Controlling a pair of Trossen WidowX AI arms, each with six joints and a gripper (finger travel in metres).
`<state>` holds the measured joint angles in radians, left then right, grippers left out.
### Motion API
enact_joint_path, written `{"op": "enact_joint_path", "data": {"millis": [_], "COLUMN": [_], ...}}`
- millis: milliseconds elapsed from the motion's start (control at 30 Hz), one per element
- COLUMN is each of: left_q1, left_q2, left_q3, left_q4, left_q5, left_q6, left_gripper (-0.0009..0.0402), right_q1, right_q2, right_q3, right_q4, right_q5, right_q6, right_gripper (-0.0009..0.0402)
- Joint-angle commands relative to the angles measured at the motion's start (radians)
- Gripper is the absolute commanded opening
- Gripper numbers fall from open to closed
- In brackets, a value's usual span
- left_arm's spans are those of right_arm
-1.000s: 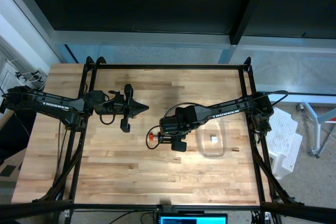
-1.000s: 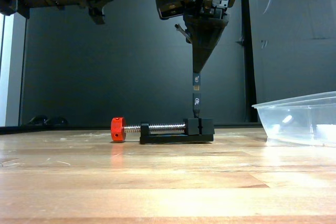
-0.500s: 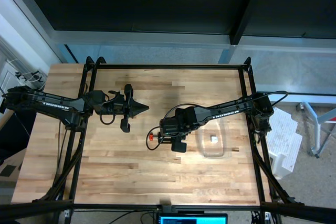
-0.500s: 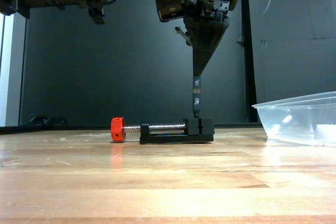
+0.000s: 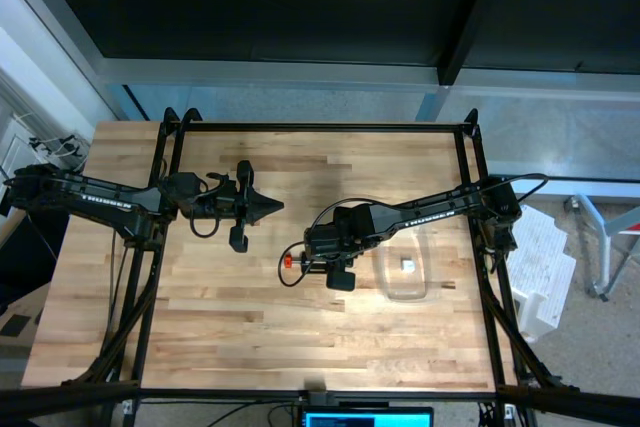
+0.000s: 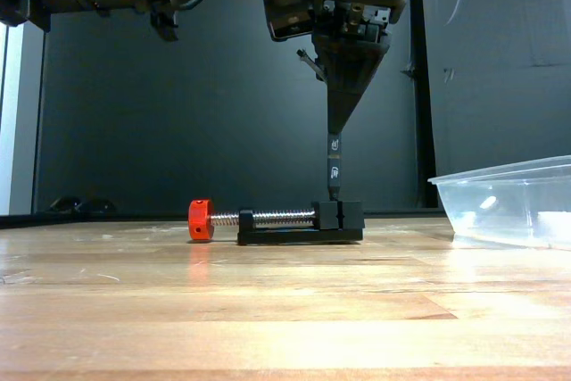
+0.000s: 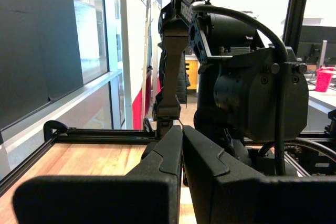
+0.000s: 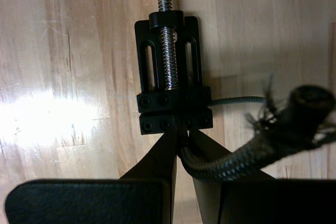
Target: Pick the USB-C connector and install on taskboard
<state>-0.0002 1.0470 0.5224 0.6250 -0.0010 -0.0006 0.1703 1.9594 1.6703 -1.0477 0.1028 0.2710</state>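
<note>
Wooden table [image 5: 250,337] — black taskboard [image 6: 294,236] resting on it, clear tray [image 6: 513,207] nearby

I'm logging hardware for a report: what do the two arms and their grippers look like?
Left arm and right arm are black with white lettering. The left gripper, left of the taskboard, has wedge-shaped black jaws pressed together. The right gripper, above it, tapers to a point, shut on a dark plug; a braided black cable trails from it.

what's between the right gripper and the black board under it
Low view: the plug in the right gripper stands end to end on the upright pin of the board. Left gripper is shut, off to the left.
</note>
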Motion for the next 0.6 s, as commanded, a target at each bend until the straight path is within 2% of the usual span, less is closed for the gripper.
{"op": "enact_joint_path", "data": {"millis": [33,233,600], "left_q1": [0.000,0.000,0.000], "left_q2": [0.000,0.000,0.000], "left_q3": [0.000,0.000,0.000], "left_q4": [0.000,0.000,0.000], "left_q5": [0.000,0.000,0.000], "left_q6": [0.000,0.000,0.000], "left_gripper": [0.0000,0.0000,0.0000], "right_q1": [0.000,0.000,0.001], "right_q2": [0.000,-0.002,-0.007], "right_q3": [-0.022,-0.055,-0.051], "right_q4": [0.018,0.041,0.041], "right_q5": [-0.001,-0.001,0.001], "right_q6": [0.000,-0.002,-0.019], "right_gripper": [0.0000,0.0000,0.0000]}}
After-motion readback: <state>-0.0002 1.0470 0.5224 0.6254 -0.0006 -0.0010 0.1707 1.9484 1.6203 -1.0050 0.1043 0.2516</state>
